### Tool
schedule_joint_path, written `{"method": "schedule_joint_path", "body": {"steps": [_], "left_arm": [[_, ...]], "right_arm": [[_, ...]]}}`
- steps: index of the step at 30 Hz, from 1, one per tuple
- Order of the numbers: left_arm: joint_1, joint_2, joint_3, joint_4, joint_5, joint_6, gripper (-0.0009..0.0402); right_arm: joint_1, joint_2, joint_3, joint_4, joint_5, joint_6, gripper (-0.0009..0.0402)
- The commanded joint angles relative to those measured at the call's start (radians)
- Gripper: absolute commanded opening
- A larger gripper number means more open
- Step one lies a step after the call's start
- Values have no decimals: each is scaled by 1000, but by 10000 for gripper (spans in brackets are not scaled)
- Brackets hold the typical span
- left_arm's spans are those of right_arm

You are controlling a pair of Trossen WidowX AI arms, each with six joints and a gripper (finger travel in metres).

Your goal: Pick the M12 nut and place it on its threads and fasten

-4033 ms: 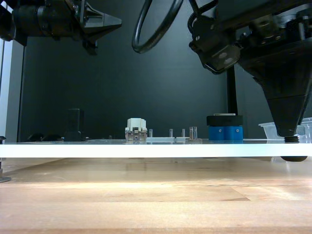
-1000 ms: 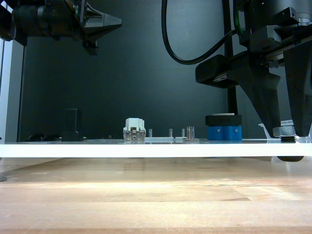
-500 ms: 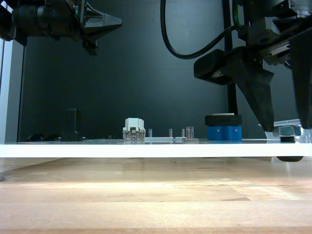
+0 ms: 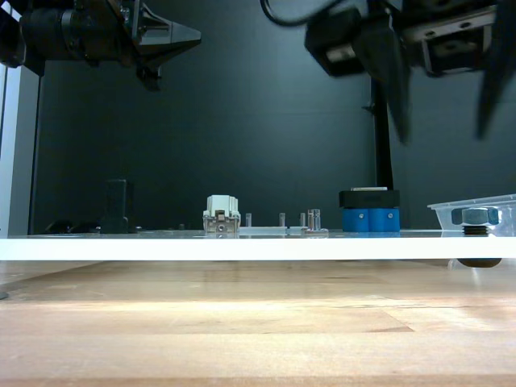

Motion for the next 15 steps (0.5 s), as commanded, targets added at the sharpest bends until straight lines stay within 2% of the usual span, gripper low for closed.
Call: {"method": "schedule_joint_path", "body": {"steps": [1,3,6,12,15], "left_arm": [[0,0,0,0,0,1,0],[0,0,0,0,0,0,0],[0,0,0,0,0,0,0],[0,0,0,0,0,0,0],[0,0,0,0,0,0,0]], "right_arm": [[0,-20,-1,-57,23,-207,183],[0,-23,-1,-82,31,-374,183],[0,-25,-2,-100,82,-570,183],[1,-25,-3,-132,83,-1165,183],[1,-25,-3,-135,80,-1216,183]]}}
